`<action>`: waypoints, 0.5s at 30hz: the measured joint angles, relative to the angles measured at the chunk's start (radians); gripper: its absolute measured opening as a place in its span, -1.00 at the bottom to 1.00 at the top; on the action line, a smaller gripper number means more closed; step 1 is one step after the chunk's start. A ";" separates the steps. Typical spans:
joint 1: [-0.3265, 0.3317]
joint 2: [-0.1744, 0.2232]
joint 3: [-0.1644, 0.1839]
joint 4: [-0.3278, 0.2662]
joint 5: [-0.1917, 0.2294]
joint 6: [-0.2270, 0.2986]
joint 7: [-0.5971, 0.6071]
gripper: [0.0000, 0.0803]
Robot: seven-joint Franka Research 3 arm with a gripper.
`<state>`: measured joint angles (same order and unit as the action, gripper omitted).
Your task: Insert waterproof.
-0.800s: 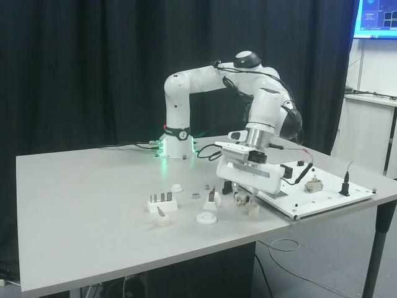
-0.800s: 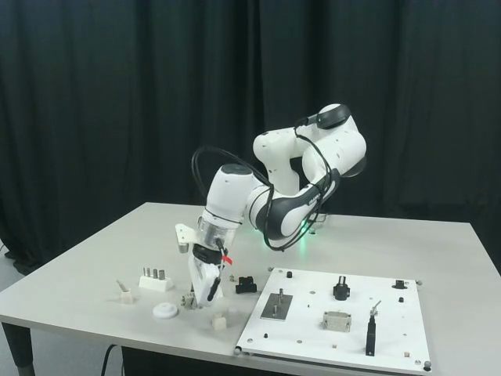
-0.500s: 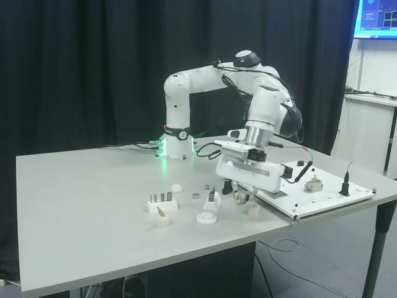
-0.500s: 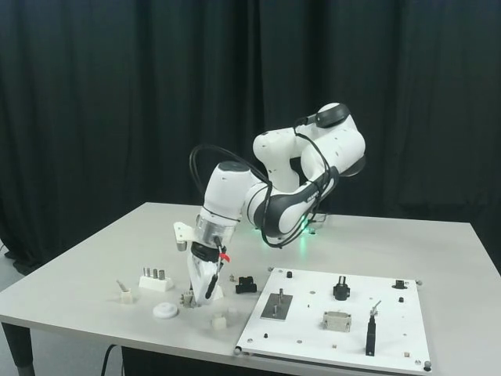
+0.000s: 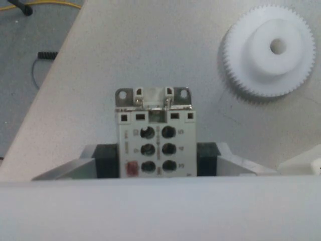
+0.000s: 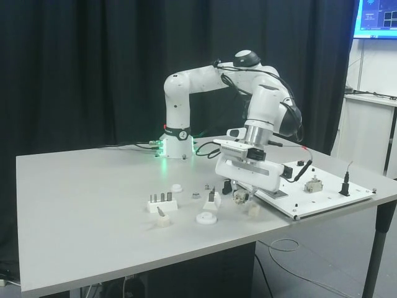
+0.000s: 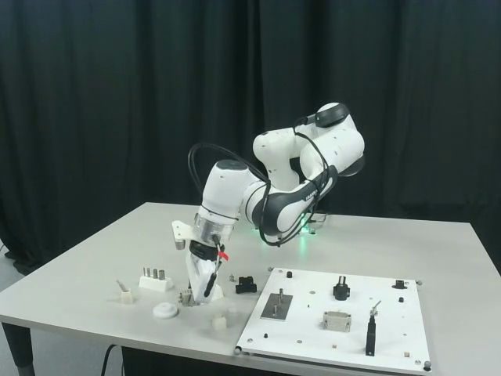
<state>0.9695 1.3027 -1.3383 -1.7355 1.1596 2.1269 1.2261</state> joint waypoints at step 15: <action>0.000 0.000 -0.006 0.000 0.000 0.000 -0.018 -0.22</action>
<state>0.9697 1.3027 -1.3442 -1.7350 1.1596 2.1268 1.2084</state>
